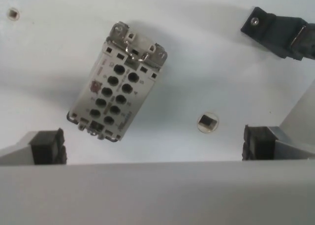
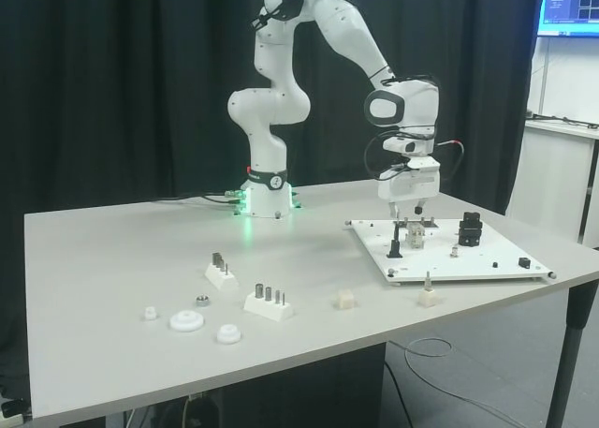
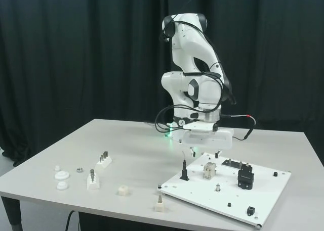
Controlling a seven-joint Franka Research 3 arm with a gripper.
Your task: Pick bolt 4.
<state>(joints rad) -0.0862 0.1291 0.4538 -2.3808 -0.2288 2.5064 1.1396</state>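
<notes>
**Tool hangs over the board, and the bolts wait elsewhere on the bench**

The grey bench (image 2: 112,250) carries everything. From its base the white arm (image 2: 281,100) rises, folds over at the top and reaches down with the wrist vertical. This puts the tool (image 2: 405,208) low above the white board (image 2: 505,264).

In the wrist view its fingers (image 1: 47,146) are spread wide with nothing between them. A grey connector (image 1: 115,94) lies on the board below.

The pick looks not yet begun. Bolts stand upright in two white holders (image 2: 269,306), well apart from the tool. One more stands in a small white block (image 2: 428,297) just beside the board's near edge. I cannot tell which is bolt 4 — no marking is readable.

The next move calls for travelling to the right bolt, centring over its shank, descending with the fingers apart, then closing.
</notes>
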